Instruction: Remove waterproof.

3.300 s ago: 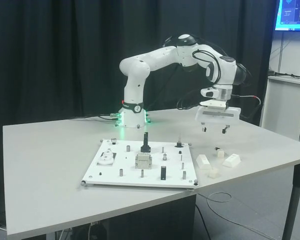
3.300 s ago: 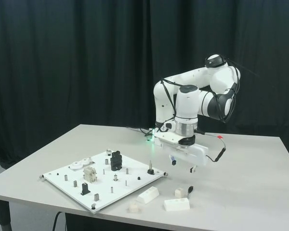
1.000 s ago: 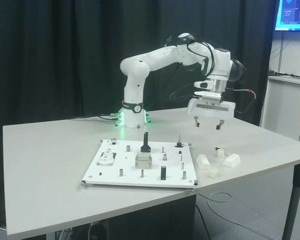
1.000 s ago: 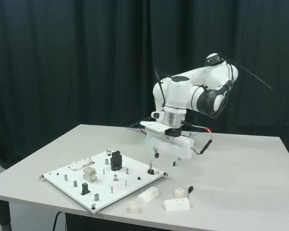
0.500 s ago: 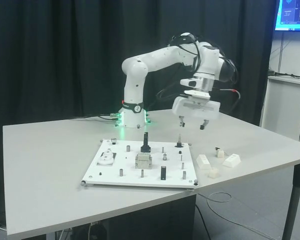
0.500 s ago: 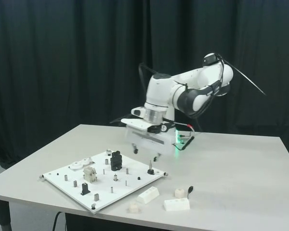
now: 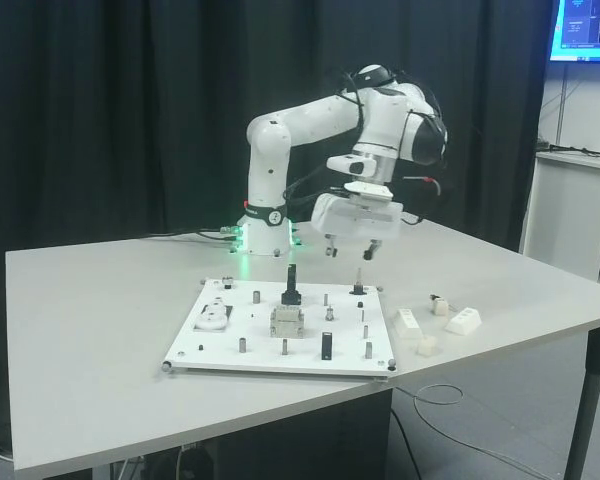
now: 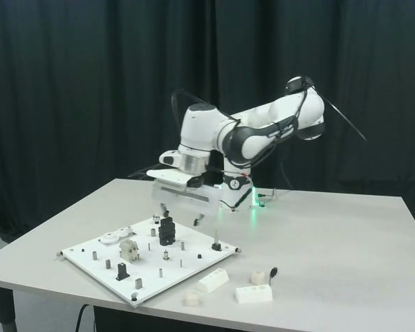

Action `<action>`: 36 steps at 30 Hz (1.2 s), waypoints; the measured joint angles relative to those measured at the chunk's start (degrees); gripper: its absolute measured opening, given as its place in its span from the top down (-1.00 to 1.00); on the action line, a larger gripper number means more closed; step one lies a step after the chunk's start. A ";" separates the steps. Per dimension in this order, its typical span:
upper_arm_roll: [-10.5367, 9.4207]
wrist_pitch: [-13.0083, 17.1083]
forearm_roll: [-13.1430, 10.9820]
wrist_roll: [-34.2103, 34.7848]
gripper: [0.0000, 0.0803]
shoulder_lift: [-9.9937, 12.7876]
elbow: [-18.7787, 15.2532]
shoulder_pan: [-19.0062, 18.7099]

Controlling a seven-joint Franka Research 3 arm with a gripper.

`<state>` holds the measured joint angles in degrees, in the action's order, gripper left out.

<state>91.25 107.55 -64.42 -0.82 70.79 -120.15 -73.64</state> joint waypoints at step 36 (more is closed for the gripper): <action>-0.31 0.40 -3.37 -57.59 -0.99 0.87 2.44 13.69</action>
